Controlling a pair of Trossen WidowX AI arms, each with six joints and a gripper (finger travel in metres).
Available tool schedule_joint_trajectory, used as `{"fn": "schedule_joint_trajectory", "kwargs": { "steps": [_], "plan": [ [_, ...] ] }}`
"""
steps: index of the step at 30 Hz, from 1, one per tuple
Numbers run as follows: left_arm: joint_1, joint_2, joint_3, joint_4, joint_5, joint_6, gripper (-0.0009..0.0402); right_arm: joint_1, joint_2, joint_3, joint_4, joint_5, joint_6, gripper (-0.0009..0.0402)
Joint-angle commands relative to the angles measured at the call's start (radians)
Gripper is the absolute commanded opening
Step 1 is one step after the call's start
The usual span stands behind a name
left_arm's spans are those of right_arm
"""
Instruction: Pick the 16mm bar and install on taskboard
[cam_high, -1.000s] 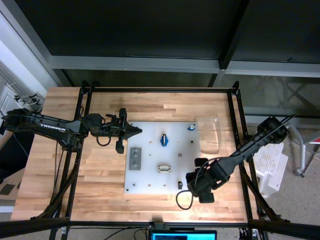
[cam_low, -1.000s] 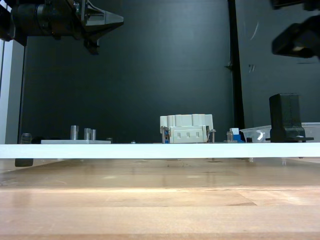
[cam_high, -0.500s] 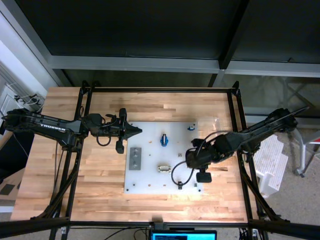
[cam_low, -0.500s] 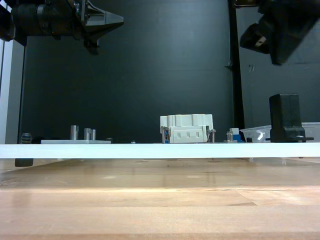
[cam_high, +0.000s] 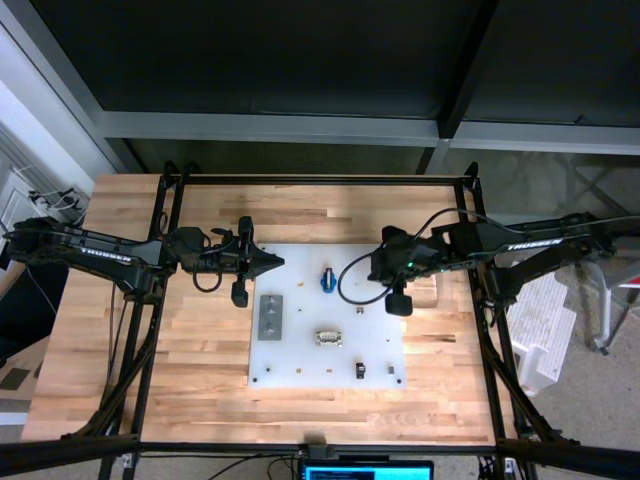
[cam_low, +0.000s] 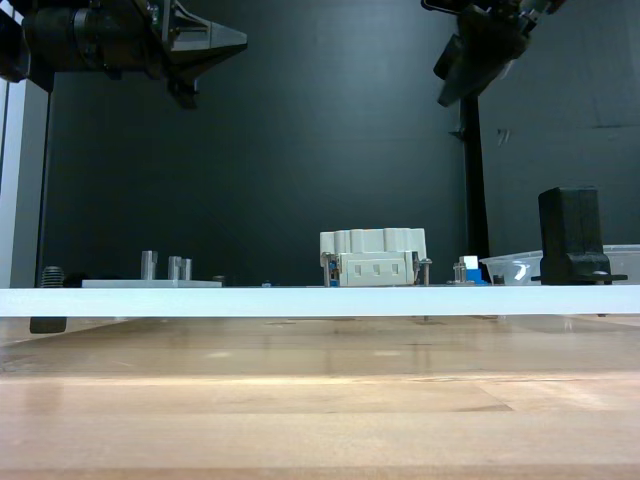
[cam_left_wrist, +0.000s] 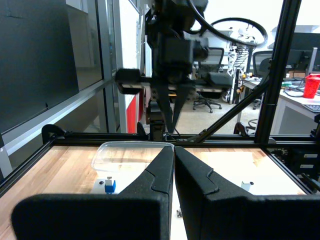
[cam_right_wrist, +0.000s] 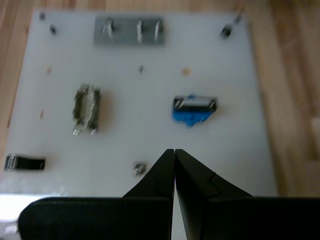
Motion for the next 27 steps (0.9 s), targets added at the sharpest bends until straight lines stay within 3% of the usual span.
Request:
{"fn": "schedule_joint_trajectory", "kwargs": {
  "steps": [1, 7, 11, 13, 18, 22, 27],
  "plan": [
    [0.000, 0.000, 0.000, 0.000, 0.000, 0.000, 0.0000, -0.043, -0.044, -0.046, 0.090, -0.005, -0.025, 0.0000],
    [0.000, 0.000, 0.000, 0.000, 0.000, 0.000, 0.0000, -0.096, -0.120, -0.148, 0.291, -0.013, -0.048, 0.0000],
    [0.000, 0.000, 0.000, 0.000, 0.000, 0.000, 0.0000, -0.133, -0.159, -0.220, 0.432, -0.084, -0.066, 0.0000],
    [0.000, 0.000, 0.000, 0.000, 0.000, 0.000, 0.0000, -0.149, -0.172, -0.253, 0.497, -0.089, -0.068, 0.0000],
    [0.000, 0.000, 0.000, 0.000, 0.000, 0.000, 0.0000, -0.156, -0.203, -0.326, 0.678, -0.096, -0.077, 0.0000],
    [0.000, 0.000, 0.000, 0.000, 0.000, 0.000, 0.0000, -0.156, -0.218, -0.364, 0.784, -0.143, -0.077, 0.0000],
    [0.000, 0.000, 0.000, 0.000, 0.000, 0.000, 0.0000, -0.156, -0.230, -0.409, 0.895, -0.167, -0.077, 0.0000]
  ]
}}
